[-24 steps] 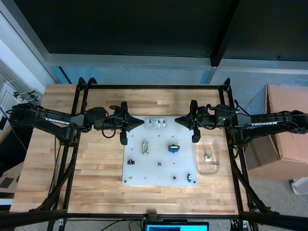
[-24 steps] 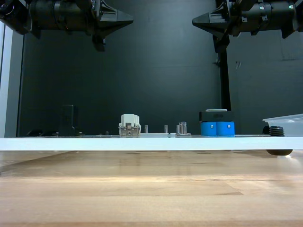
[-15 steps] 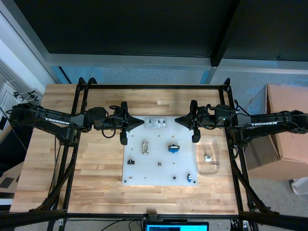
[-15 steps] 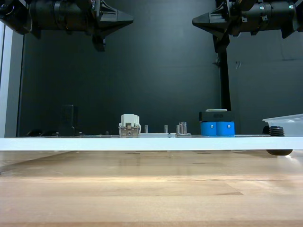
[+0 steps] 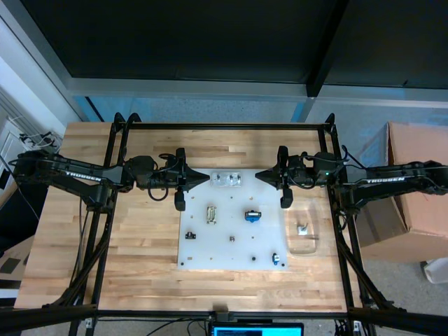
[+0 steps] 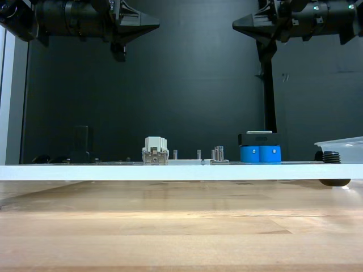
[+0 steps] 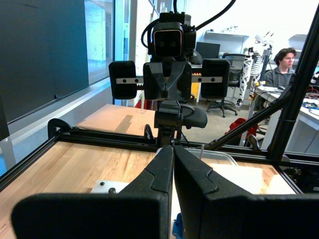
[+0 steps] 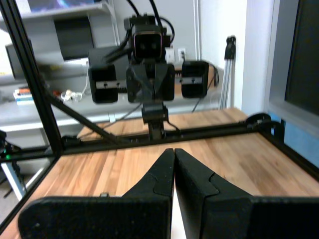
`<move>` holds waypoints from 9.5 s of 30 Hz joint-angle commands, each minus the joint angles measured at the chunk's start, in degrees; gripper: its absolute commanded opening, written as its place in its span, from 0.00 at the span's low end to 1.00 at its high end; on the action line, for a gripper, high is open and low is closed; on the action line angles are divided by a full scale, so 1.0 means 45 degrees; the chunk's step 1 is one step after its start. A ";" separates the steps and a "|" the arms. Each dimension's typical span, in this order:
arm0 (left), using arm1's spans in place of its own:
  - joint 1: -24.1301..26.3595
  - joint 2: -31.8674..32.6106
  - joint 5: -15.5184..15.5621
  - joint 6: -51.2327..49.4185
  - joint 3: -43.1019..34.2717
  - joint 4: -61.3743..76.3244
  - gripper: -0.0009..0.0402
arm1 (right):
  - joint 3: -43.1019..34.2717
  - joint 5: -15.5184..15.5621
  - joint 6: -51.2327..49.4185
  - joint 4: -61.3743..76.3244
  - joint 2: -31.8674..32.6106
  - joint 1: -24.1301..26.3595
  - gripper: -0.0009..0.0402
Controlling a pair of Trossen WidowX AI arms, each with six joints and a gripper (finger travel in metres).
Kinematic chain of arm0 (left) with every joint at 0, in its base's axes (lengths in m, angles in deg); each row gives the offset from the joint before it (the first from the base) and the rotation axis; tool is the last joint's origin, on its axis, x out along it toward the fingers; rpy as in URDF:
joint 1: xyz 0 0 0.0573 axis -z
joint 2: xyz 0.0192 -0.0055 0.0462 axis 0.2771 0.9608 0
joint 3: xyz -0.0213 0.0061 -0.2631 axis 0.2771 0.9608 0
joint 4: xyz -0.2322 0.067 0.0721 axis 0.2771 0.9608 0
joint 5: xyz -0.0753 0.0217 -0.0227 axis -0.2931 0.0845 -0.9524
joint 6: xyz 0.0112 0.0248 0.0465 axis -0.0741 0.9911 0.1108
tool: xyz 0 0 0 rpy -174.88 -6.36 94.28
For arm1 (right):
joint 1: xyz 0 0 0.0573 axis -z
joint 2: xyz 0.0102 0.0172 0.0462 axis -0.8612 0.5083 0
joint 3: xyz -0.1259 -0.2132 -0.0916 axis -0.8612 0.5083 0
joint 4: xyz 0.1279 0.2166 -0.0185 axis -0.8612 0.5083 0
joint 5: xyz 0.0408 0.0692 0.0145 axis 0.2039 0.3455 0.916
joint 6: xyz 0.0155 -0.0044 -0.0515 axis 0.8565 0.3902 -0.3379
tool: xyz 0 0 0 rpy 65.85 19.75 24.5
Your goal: Pick the RJ45 connector and install on the taskboard
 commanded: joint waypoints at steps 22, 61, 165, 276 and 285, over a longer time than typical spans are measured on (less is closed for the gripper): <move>0.0000 0.0005 0.0000 0.0000 0.0000 0.0029 0.02 | -0.5455 -0.0578 0.1379 1.6747 -0.0685 -0.3745 0.02; 0.0000 0.0005 0.0000 0.0000 0.0000 0.0034 0.02 | -0.3133 -0.0491 0.5338 1.8544 0.2759 -0.6970 0.45; -0.0005 0.0005 0.0000 0.0000 0.0000 0.0034 0.02 | -0.8267 -0.0865 0.6222 1.5868 0.8913 -0.8728 0.02; -0.0005 0.0005 0.0000 0.0000 0.0000 0.0034 0.02 | -0.8738 -0.1617 0.5693 1.6519 0.9360 -0.9165 0.02; 0.0000 0.0005 0.0000 0.0000 0.0000 0.0034 0.02 | -0.8738 -0.1520 0.5727 1.6631 0.9321 -0.9190 0.02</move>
